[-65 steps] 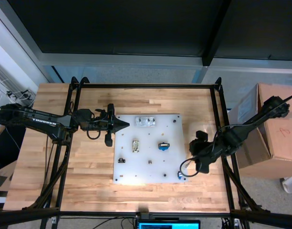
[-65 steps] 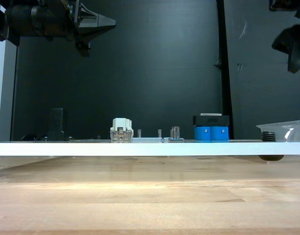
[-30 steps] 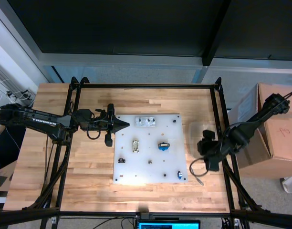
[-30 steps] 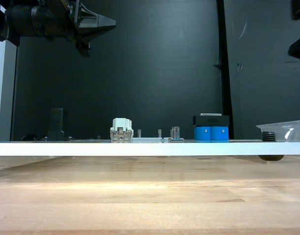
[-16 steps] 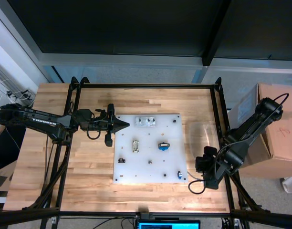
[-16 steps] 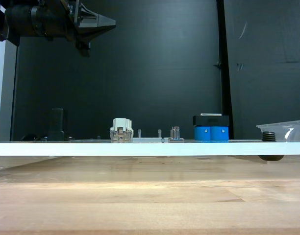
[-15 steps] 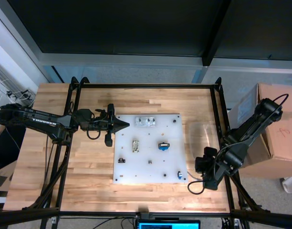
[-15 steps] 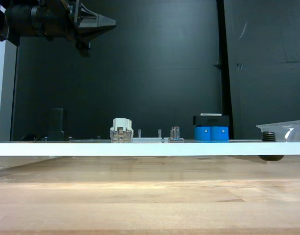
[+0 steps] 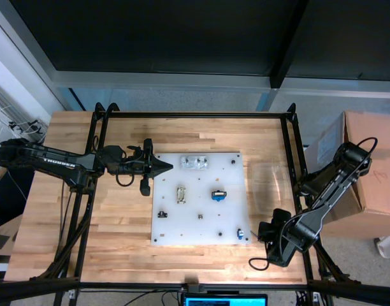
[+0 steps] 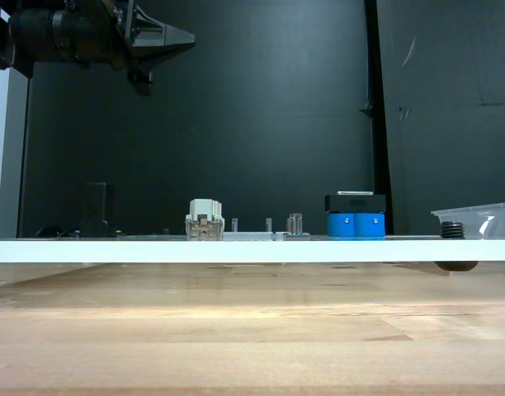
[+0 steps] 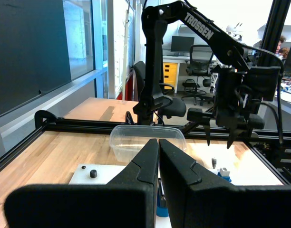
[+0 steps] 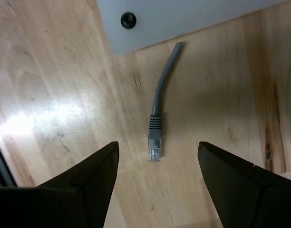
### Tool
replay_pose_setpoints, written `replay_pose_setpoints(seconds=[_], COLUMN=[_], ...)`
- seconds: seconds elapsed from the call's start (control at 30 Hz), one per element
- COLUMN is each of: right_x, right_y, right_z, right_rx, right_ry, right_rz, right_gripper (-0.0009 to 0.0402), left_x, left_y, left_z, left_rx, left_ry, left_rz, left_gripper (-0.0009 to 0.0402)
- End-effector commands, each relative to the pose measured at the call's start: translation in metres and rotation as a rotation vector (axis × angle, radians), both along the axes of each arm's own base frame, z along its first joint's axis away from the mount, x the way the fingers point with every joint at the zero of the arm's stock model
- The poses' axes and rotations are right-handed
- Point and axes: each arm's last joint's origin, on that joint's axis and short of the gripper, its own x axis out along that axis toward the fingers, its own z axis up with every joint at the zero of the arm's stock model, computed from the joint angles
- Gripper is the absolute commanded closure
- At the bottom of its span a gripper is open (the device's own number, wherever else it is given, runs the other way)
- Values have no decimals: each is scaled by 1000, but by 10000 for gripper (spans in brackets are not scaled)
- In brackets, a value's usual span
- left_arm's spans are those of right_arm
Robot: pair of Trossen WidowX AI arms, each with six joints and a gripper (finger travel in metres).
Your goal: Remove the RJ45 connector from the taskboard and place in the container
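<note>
The RJ45 connector (image 12: 155, 129), a clear plug on a short grey cable stub, lies free on the wooden table just off a corner of the white taskboard (image 12: 193, 19). My right gripper (image 12: 157, 145) hangs open directly above it, one finger on each side, not touching. In the high view the right gripper (image 9: 273, 244) is off the board's near right corner (image 9: 182, 223) and hides the plug. The clear container (image 9: 271, 182) stands to the right of the board. My left gripper (image 9: 164, 167) hovers shut at the board's left edge.
The board carries a blue block (image 9: 218, 195), a grey-white connector (image 9: 181, 194) and a clear piece (image 9: 195, 163). A black frame (image 9: 290, 146) rims the table. A cardboard box (image 9: 367, 172) sits beyond the right edge. The container (image 10: 483, 216) also shows in the low view.
The right arm has swung from beside the board toward the table's near edge and out of the low view, ending above the connector. The left arm has stayed still.
</note>
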Motion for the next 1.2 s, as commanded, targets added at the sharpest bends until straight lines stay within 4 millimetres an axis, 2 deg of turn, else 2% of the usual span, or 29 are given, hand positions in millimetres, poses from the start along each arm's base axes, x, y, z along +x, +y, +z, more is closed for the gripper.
replay_pose_setpoints(seconds=[0.03, 0.5, 0.9, 1.2], right_x=[-1, -1, -8, -11], right_y=[2, 12, 7, 4], right_z=[-7, -30, -47, -57], right_rx=[-23, -39, -48, -31], right_ry=[14, 21, 26, 16], right_rz=[9, 67, 93, 102], right_gripper=[162, 162, 163, 199], left_x=[0, 0, 0, 0], left_y=[0, 0, 0, 0], left_z=[0, 0, 0, 0], left_rx=[0, 0, 0, 0], left_ry=[0, 0, 0, 0], left_rz=[0, 0, 0, 0], left_gripper=[393, 393, 393, 393])
